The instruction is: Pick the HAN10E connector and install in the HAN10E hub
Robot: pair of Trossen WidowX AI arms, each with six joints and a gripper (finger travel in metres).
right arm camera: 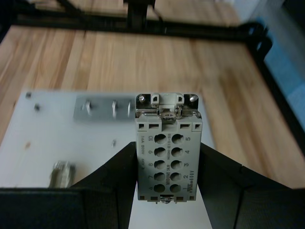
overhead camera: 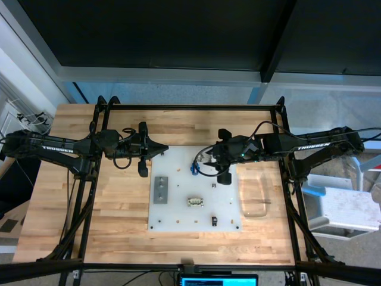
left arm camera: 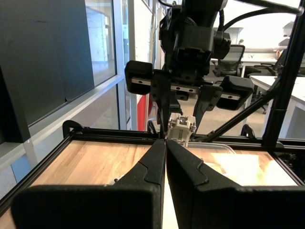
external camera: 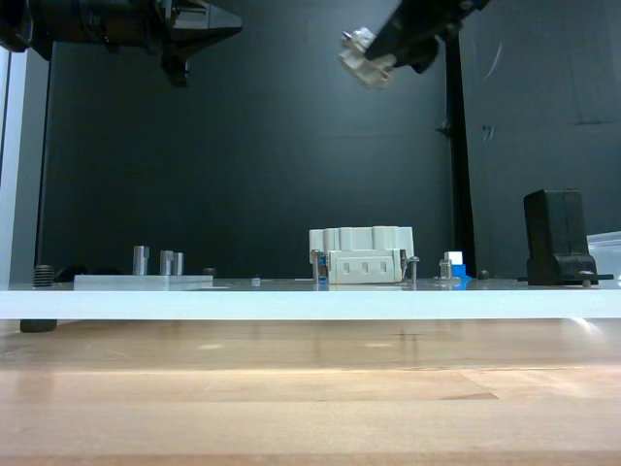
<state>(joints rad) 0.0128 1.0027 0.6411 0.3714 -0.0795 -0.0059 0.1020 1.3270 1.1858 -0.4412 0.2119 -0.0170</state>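
Note:
The HAN10E connector (right arm camera: pixel 167 150), a pale grey block with two rows of dark numbered holes, is clamped between the fingers of my right gripper (right arm camera: pixel 167 155). It hangs high above the white plate (overhead camera: pixel 172 220), as the low view shows (external camera: pixel 367 53). The HAN10E hub (overhead camera: pixel 194 203), a beige socket with silvery ends, sits fixed on the plate, nearer the front than the right gripper (overhead camera: pixel 206 159). From table height the hub (external camera: pixel 364 255) stands well below the connector. My left gripper (overhead camera: pixel 162 148) hovers shut and empty over the plate's back left edge.
A grey metal block (overhead camera: pixel 161 188) with pegs lies on the plate left of the hub. A blue upright part (overhead camera: pixel 194 168) stands under the right gripper, and a black part (overhead camera: pixel 214 221) near the plate's front. A clear tray (overhead camera: pixel 256 196) lies right of the plate.

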